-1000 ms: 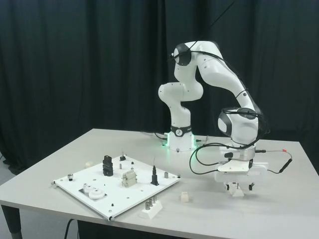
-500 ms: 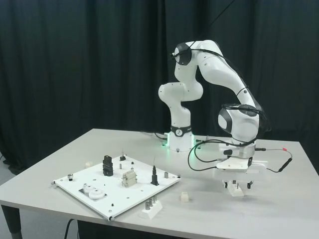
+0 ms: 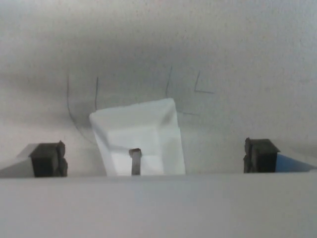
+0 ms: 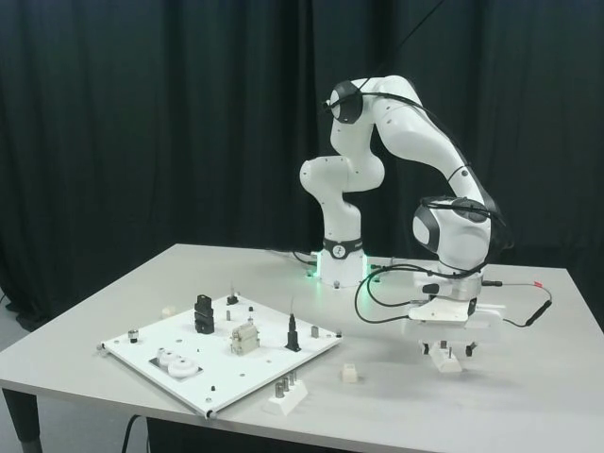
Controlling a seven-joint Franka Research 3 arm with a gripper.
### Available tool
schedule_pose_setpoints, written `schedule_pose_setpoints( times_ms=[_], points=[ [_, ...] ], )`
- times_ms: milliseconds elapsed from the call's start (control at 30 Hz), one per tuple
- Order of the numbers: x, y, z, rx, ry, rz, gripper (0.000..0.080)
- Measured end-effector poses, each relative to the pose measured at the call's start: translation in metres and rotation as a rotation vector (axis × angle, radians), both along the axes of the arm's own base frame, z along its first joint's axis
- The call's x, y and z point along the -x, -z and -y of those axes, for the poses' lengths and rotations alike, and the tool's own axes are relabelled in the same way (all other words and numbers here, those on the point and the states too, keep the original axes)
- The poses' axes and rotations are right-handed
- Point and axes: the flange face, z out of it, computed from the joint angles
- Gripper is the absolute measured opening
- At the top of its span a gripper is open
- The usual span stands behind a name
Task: Pick square peg 1.
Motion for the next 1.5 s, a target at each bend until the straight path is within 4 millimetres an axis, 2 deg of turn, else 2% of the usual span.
schedule_pose_setpoints(
  times_ms=[767, 800, 1033, 1100, 1267, 1300, 1500],
  points=[
    [0.0033, 0.005, 0.005, 0.018, 0.007, -0.023, 0.0798],
    [0.0032, 0.0051, 0.0054, 0.02, 0.009, -0.024, 0.0641],
    [0.0031, 0.0056, 0.0073, 0.026, 0.021, -0.029, 0.0641],
    [0.0031, 0.0056, 0.0075, 0.026, 0.024, -0.03, 0.0315],
    [0.003, 0.0055, 0.0073, 0.024, 0.03, -0.03, 0.0315],
    [0.003, 0.0054, 0.0072, 0.024, 0.031, -0.031, 0.0153],
    [0.0029, 0.0051, 0.0068, 0.021, 0.034, -0.031, 0.0153]
  ],
)
